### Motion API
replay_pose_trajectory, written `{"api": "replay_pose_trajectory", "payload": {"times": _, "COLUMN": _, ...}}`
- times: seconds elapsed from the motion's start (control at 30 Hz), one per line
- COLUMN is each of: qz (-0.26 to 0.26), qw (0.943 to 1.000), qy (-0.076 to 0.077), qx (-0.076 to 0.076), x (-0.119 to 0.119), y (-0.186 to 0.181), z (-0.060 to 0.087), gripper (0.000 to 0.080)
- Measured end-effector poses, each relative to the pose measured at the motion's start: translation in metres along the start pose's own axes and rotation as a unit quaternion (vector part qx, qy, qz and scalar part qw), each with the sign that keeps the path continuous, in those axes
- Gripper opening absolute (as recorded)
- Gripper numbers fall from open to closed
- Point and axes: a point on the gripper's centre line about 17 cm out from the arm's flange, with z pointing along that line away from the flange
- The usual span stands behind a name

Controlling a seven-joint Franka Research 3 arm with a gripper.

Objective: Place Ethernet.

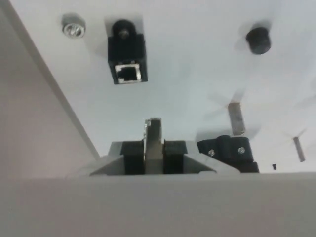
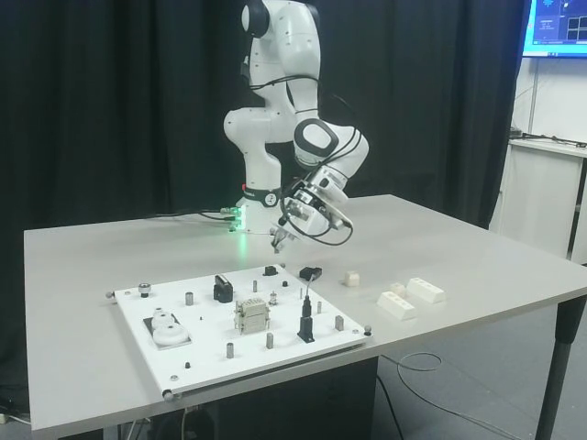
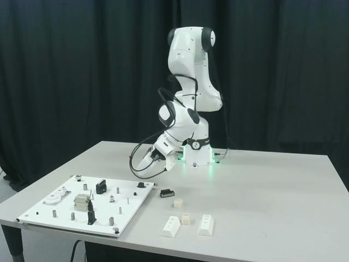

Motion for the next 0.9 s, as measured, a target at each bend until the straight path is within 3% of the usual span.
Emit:
{"api": "replay_pose_trajectory", "payload": {"times": 0.53, "qz": 0.042, "qw": 0.9979, "qy": 0.036, "qx": -0.033, "x": 0.049, "y": 0.018, "z": -0.037, "gripper": 0.0079}}
{"api": "replay_pose_trajectory", "payload": {"times": 0.9, "qz": 0.096, "qw": 0.9922, "qy": 0.071, "qx": -0.034, "x": 0.099, "y": 0.021, "z": -0.075, "gripper": 0.0079}}
